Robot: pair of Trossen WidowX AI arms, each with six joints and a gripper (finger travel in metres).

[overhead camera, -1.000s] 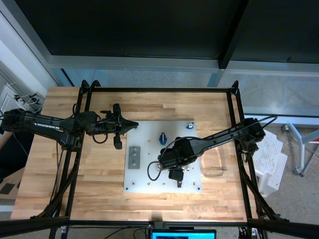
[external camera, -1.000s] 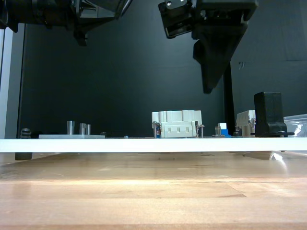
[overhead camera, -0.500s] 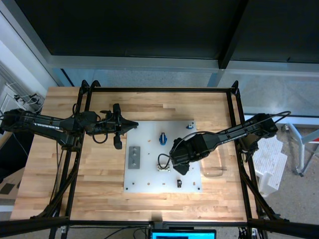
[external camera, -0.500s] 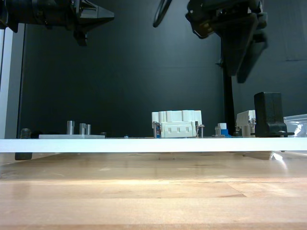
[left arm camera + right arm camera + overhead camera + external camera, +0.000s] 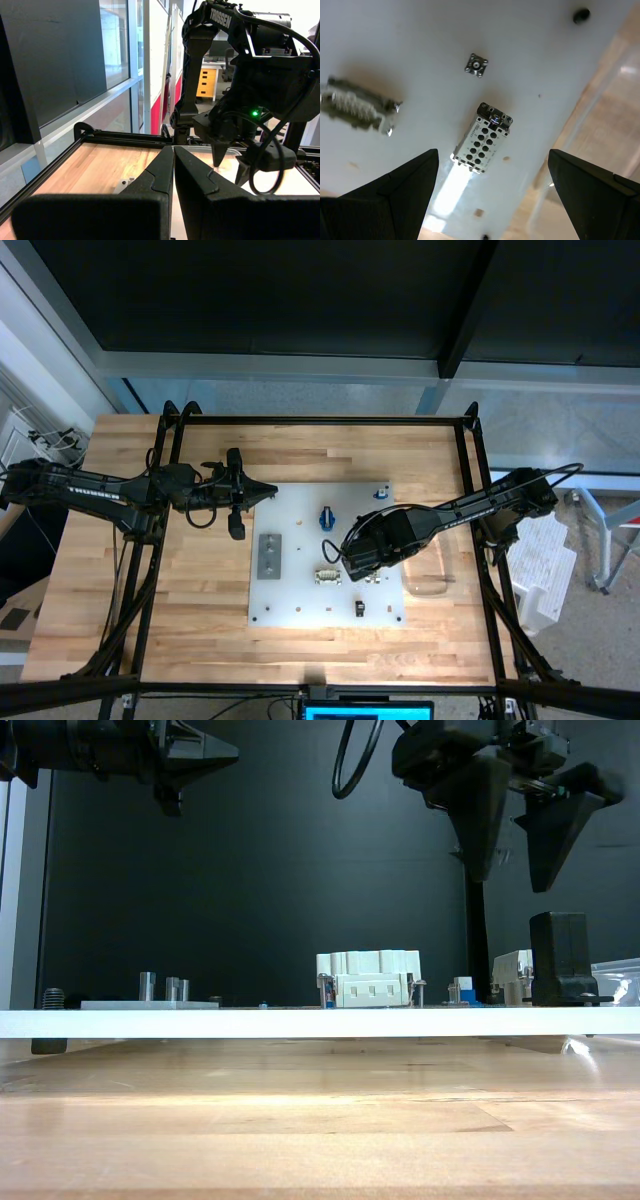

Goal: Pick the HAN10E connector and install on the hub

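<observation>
The right gripper (image 5: 510, 875) hangs above the white board (image 5: 420, 40) with its fingers spread wide and nothing between them, which fits lining up for a pick. The HAN10E connector (image 5: 482, 140) lies on the board straight beneath the gap, pin face up and a little askew to the finger faces. I judge the wrist wants a slight turn before going down. The hub (image 5: 357, 111) sits on the board to one side of that gripper, near the connector but apart from it. Its socket holds nothing, so the install is not yet done. A clear tray (image 5: 432, 585) lies just off the board on the gripper's other side, away from the hub. It seems to hold nothing, though glare leaves that uncertain. The left gripper (image 5: 173, 150) is parked high, well apart from both parts, its fingers pressed together on nothing.
</observation>
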